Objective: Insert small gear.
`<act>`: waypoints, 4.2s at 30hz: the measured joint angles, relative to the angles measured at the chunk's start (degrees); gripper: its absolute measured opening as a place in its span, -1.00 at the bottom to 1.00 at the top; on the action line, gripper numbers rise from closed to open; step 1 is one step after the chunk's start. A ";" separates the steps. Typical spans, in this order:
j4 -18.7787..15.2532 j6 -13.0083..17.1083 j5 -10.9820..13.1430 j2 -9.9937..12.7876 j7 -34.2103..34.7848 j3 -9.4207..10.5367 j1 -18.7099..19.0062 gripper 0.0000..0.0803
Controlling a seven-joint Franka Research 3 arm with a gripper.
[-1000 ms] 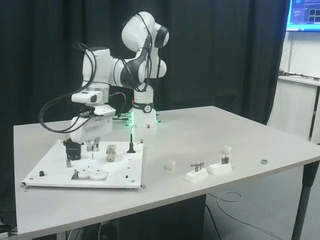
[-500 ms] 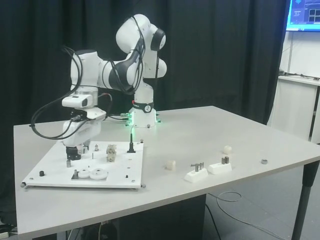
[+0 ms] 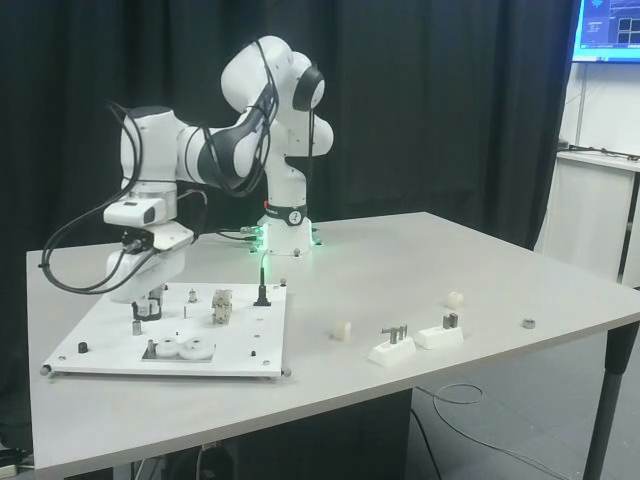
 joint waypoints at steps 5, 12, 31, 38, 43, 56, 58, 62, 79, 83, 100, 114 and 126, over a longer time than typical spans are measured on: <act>1.80 -1.56 0.97 1.49 0.38 -0.01 -0.96 -0.50; 3.66 -3.46 2.41 3.23 0.30 -0.01 -1.83 -0.50; 6.51 -4.62 2.91 6.40 0.03 0.00 -2.11 -0.50; 7.50 -5.15 3.08 7.33 0.03 0.00 -2.22 -0.50; 8.16 -5.38 3.17 7.93 0.03 0.00 -2.37 -0.50; 8.39 -5.39 4.22 8.47 -0.09 0.00 -2.68 -0.50; 8.39 -5.40 4.26 8.51 -0.24 0.02 -2.72 -0.50; 8.40 -5.40 4.33 8.59 -0.33 0.02 -2.77 -0.50; 8.93 -5.40 5.44 8.93 -1.74 0.02 -3.10 -0.50; 8.99 -5.39 5.95 8.98 -2.12 0.02 -3.18 -0.50; 9.30 -5.38 6.55 9.31 -4.75 0.03 -3.32 -0.50; 9.34 -5.25 6.55 9.37 -11.66 0.04 -3.31 -0.50; 9.35 -5.15 6.54 9.49 -15.01 0.02 -3.22 -0.50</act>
